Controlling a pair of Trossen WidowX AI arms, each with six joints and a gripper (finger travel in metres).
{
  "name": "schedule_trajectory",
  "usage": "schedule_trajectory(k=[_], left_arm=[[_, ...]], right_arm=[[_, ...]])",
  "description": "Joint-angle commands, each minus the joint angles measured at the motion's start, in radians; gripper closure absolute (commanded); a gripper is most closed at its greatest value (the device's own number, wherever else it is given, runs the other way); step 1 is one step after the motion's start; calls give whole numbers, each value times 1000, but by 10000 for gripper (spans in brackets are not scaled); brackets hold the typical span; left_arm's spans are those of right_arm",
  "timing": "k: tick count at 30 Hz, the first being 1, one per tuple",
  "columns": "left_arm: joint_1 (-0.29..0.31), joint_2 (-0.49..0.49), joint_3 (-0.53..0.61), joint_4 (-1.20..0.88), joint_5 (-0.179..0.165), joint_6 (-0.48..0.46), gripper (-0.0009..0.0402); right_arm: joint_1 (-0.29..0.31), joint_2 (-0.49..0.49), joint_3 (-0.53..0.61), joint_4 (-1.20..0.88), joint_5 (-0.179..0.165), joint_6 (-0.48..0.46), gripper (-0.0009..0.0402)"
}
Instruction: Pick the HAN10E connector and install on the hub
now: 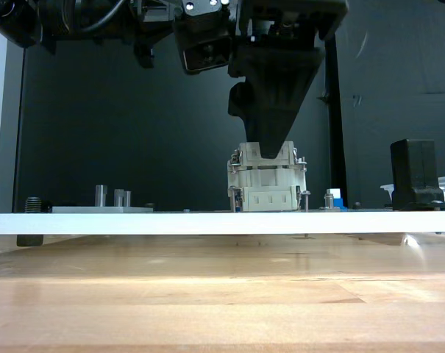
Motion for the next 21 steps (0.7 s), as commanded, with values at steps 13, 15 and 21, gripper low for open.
schedule_trajectory(k=[13,15,21], left_arm=[[0,0,0,0,0,0,393],[0,0,0,-1,0,0,393],[0,0,0,-1,0,0,393]], right_arm=[[7,-244,-183,39,2,-34,102],[7,-287,-229,71,2,-34,110],[7,-380,-330,166,4,-31,138]])
